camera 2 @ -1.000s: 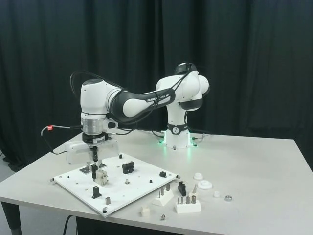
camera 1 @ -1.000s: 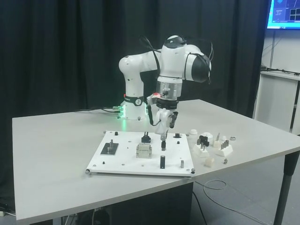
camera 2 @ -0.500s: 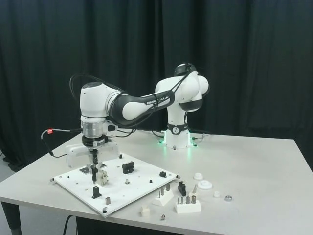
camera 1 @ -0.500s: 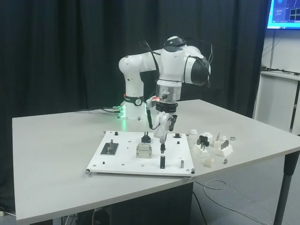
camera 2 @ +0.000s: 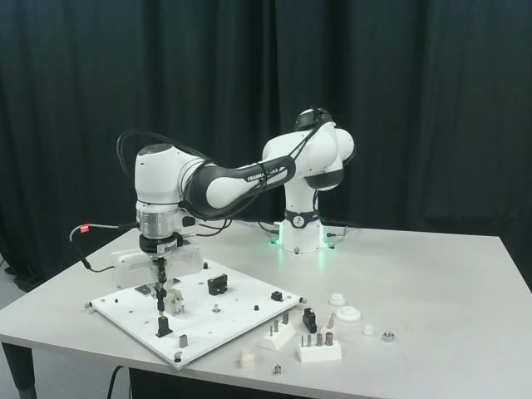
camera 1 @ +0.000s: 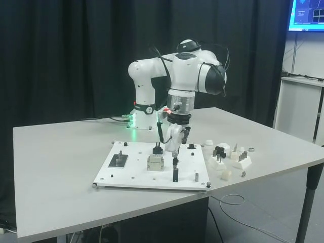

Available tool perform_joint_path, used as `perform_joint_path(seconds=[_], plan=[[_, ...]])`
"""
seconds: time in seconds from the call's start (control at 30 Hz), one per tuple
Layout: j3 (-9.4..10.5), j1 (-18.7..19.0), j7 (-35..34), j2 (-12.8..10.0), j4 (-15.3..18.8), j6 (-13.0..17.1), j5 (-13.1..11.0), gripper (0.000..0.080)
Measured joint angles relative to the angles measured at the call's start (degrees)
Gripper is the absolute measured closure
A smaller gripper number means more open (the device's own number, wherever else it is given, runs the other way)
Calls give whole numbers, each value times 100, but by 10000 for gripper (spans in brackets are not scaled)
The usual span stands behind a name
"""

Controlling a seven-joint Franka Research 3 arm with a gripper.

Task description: Insert USB.

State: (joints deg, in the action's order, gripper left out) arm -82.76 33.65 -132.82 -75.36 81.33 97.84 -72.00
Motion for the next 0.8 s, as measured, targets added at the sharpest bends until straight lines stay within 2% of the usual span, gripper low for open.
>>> perform_joint_path(seconds=[0.8], plan=[[49, 10, -78, 3, -18, -26, 0, 755]])
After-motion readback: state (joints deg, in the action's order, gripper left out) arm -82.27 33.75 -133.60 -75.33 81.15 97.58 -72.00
